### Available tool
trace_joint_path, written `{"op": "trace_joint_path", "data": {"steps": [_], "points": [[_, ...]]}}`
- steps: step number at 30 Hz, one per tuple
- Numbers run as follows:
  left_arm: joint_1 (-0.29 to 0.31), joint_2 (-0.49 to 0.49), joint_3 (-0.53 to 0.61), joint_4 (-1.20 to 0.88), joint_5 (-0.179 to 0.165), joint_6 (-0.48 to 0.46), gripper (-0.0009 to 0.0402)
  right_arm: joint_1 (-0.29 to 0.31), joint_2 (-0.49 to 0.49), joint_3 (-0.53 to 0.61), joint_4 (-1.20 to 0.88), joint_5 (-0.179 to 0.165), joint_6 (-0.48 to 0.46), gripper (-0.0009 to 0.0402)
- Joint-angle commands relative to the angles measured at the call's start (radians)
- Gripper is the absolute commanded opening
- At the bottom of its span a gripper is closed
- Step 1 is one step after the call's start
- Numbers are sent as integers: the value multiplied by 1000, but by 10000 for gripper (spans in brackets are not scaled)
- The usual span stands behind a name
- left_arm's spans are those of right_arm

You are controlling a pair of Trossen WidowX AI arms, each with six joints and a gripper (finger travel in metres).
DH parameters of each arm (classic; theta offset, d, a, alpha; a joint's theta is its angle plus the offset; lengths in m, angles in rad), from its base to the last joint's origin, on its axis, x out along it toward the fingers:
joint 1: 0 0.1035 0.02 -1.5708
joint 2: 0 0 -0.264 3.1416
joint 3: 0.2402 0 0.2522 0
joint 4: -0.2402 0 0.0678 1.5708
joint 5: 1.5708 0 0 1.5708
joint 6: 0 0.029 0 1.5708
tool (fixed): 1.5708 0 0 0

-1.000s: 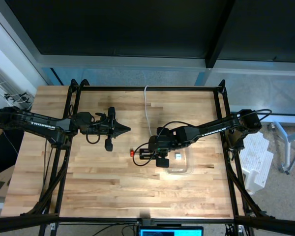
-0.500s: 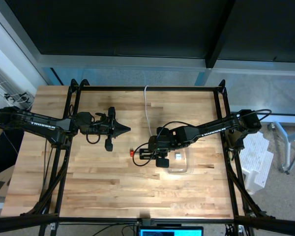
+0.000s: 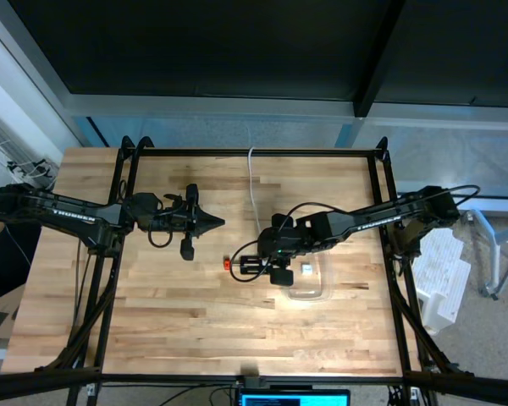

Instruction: Remove the power plug from the receptacle and place in the container

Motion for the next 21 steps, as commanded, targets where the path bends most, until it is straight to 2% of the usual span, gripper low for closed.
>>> {"op": "trace_joint_path", "data": {"steps": [1, 14, 21], "points": [[0, 0, 0, 0, 0, 0, 0, 0, 6, -4, -4, -4, 0, 0], [0, 0, 0, 1, 0, 0, 0, -3, -74, -10, -115, 4, -5, 0], [0, 0, 0, 2, 0, 0, 0, -2, -137, -99, -149, 5, -8, 0]]}}
